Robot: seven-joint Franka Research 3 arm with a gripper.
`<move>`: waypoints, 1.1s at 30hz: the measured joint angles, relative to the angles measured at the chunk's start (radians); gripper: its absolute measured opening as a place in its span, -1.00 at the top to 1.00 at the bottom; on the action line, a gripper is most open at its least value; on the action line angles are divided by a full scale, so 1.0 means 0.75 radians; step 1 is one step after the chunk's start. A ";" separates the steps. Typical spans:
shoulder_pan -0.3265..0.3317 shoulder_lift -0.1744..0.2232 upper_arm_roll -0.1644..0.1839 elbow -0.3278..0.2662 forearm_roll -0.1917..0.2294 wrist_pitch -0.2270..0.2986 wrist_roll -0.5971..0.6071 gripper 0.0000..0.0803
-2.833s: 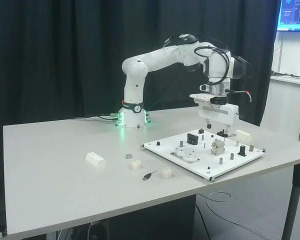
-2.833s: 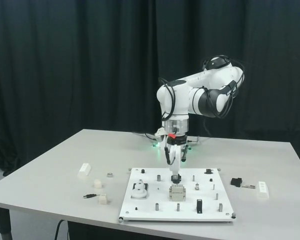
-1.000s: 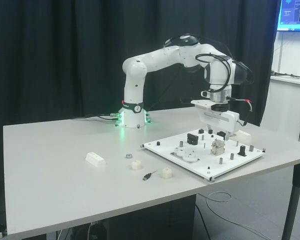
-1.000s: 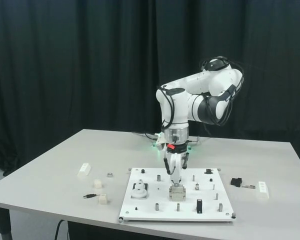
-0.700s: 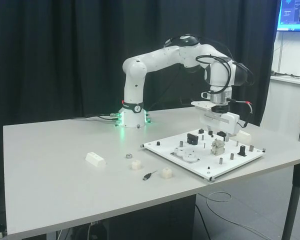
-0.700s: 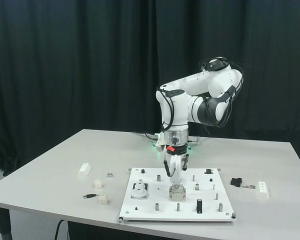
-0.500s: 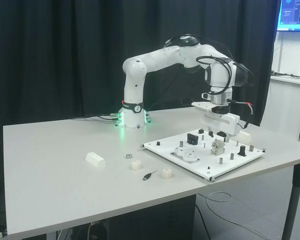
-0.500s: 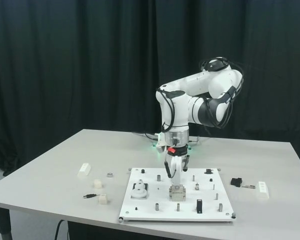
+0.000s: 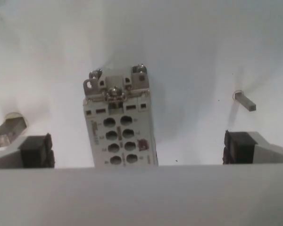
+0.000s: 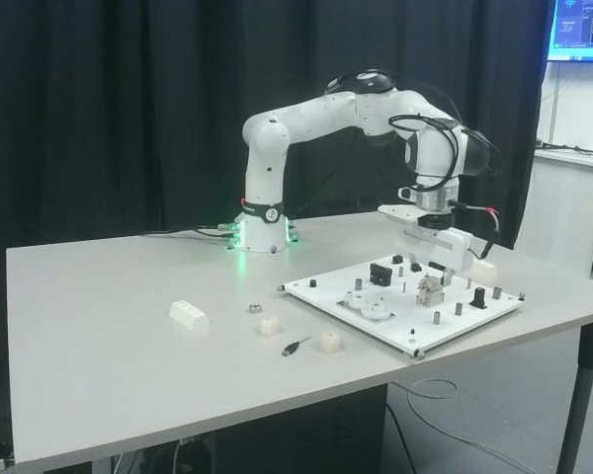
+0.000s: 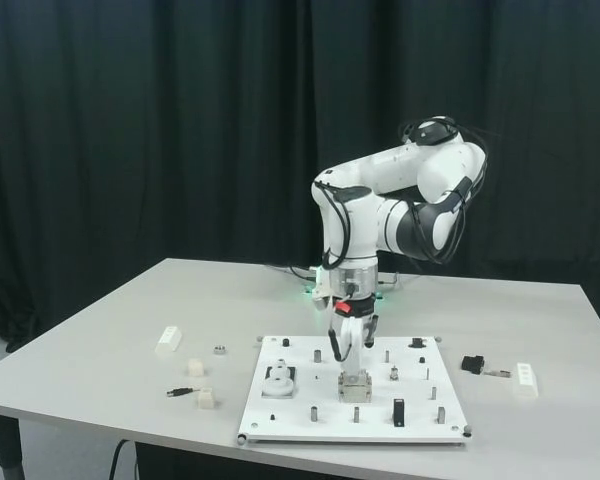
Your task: Remove waterproof.
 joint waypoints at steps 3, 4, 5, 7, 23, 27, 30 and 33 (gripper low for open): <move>-0.001 0.000 0.007 0.000 0.000 0.005 0.000 -0.99; -0.001 0.000 0.009 0.000 0.000 0.006 0.000 -0.99; -0.001 0.000 0.011 0.000 0.000 0.008 0.000 -0.99; -0.002 0.000 0.014 0.000 0.000 0.011 0.000 -0.99; -0.005 0.000 0.040 0.000 0.000 0.025 0.001 -0.99; -0.005 0.001 0.042 -0.001 0.000 0.025 0.001 -0.99; -0.005 0.001 0.044 -0.001 -0.001 0.026 0.001 -0.99; -0.005 0.001 0.045 -0.001 -0.001 0.028 0.001 -0.96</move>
